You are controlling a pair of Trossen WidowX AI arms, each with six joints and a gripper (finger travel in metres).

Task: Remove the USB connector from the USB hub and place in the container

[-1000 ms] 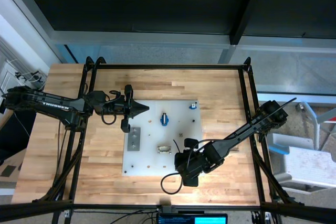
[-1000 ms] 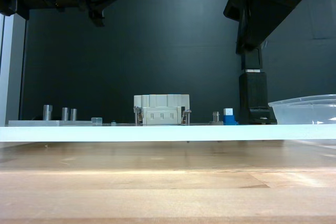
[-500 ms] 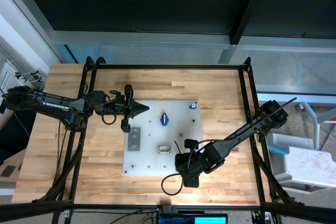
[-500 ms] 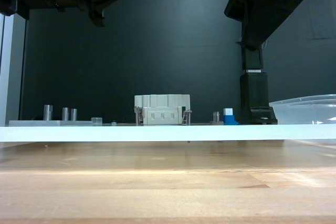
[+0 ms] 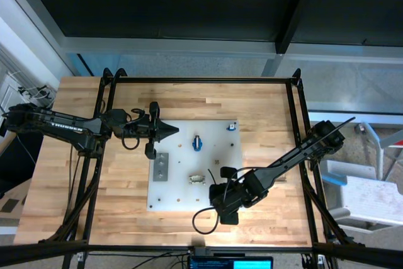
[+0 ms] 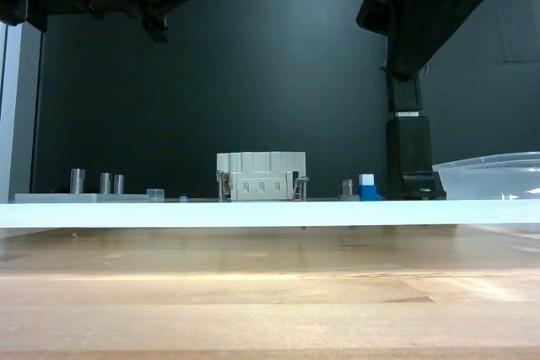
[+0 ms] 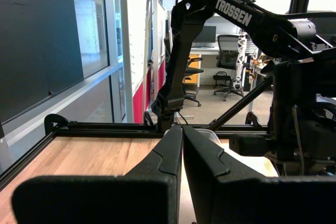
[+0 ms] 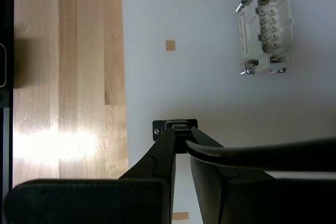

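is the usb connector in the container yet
No, right gripper clamps the USB connector at the USB hub; left gripper parked high over board's left.

White board (image 5: 182,188) lies on wooden table (image 5: 126,193).

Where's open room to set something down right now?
Bare table left of the white board, and the far strip behind it. Crowded: near-right corner, where the right gripper grips the USB plug; left gripper hovers over the far-left corner.
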